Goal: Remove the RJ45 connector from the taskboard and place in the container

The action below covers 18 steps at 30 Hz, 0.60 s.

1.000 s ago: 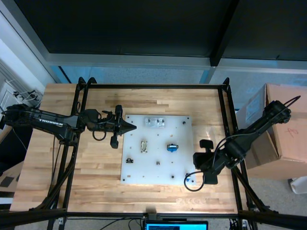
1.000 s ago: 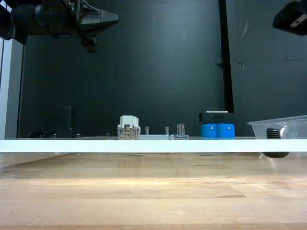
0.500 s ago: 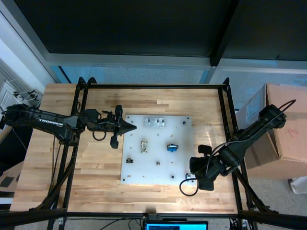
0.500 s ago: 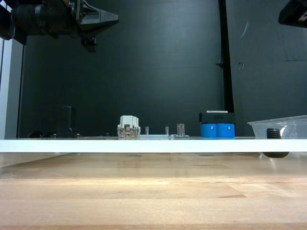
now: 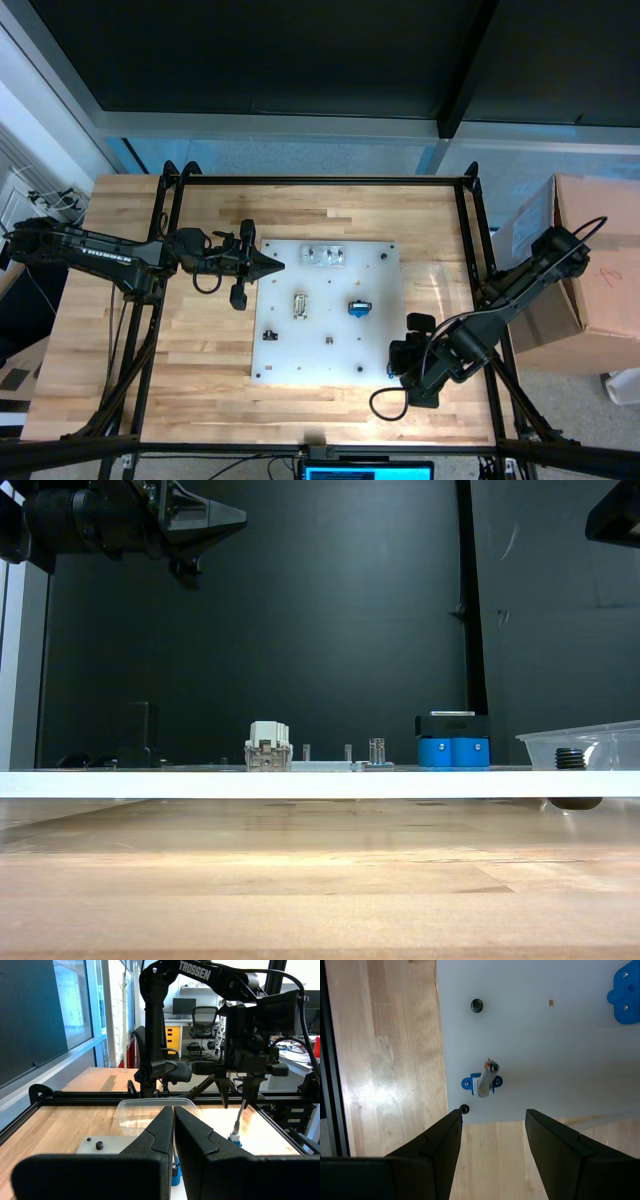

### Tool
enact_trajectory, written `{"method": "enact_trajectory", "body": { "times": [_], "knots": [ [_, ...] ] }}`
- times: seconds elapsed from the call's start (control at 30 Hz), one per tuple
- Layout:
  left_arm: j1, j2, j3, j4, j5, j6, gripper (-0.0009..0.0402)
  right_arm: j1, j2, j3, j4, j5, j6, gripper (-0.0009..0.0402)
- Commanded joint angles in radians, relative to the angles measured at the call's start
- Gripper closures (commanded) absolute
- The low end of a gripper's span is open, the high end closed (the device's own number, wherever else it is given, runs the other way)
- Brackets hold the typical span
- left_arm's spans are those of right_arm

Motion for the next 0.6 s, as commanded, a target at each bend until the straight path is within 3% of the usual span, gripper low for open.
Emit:
{"method": "enact_trajectory", "body": {
  "times": [0.03,0.6],
  "knots": [
    [0.000,0.000,0.000,0.000,0.000,0.000,0.0393,0.002,0.021,-0.002,0.013,0.017,-0.002,0.0205],
    [0.000,0.000,0.000,0.000,0.000,0.000,0.0393,0.003,0.089,-0.053,0.124,0.022,-0.007,0.0181]
  ]
}}
